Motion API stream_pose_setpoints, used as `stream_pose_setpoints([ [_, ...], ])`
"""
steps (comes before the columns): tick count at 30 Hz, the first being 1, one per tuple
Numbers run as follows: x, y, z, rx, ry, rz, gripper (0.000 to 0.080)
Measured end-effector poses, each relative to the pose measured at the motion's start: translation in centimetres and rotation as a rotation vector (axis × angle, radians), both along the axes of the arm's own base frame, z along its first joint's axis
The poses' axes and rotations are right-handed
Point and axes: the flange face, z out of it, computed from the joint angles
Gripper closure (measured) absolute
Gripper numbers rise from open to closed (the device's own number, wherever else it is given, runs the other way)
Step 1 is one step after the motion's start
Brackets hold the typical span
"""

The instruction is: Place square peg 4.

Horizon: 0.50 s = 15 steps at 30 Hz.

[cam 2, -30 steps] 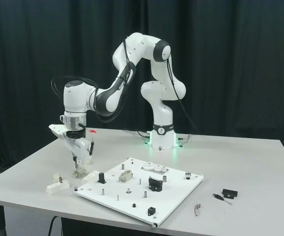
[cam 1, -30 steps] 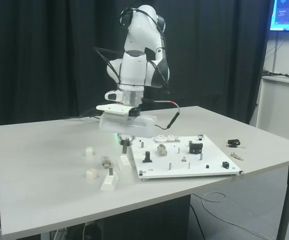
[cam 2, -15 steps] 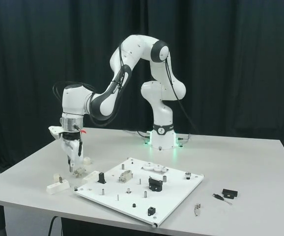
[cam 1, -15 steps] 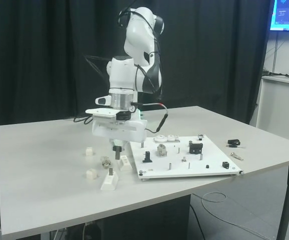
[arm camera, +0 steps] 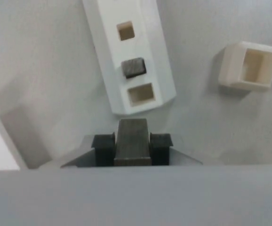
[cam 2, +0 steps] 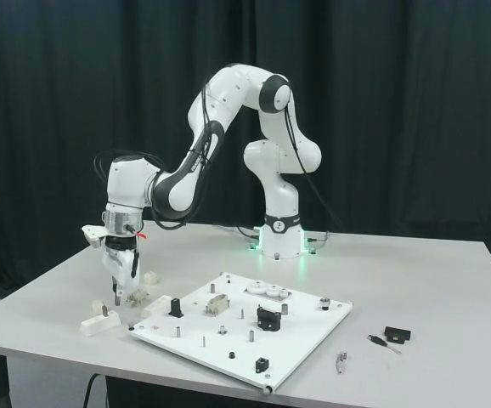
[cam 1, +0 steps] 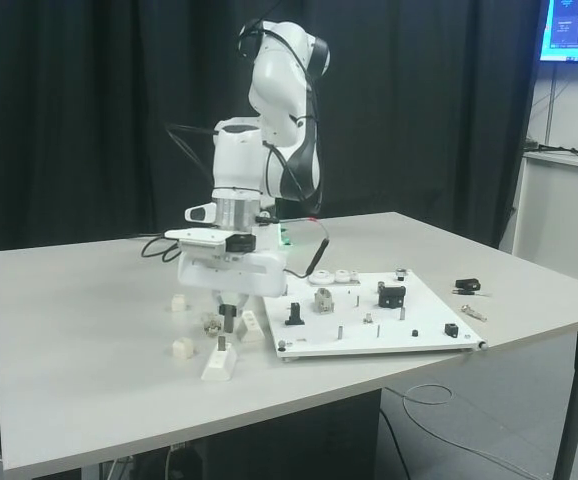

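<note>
Grey table (cam 1: 89,340) seen carrying white assembly board (cam 1: 369,335) at centre. White peg holder block (cam 1: 221,363) lying at board's 9 o'clock, small white cubes (cam 1: 181,348) near it. Black parts (cam 1: 468,286) scattered at 3 o'clock.

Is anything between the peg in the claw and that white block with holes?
No: in the wrist view only bare grey table separates the held peg from the holder block.

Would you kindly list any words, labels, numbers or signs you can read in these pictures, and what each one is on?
None can be read.
Screen on the wall: shows white marks, too small to read.
Peg, held in the gripper: no markings.
White block with square holes: no markings.
White board: no labels visible.
</note>
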Motion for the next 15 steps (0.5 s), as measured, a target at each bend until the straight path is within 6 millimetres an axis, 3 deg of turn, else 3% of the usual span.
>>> stream_pose_setpoints([
  [15,-0.1,-0.7,-1.2,-0.013,-0.001,-0.001,0.0649],
])
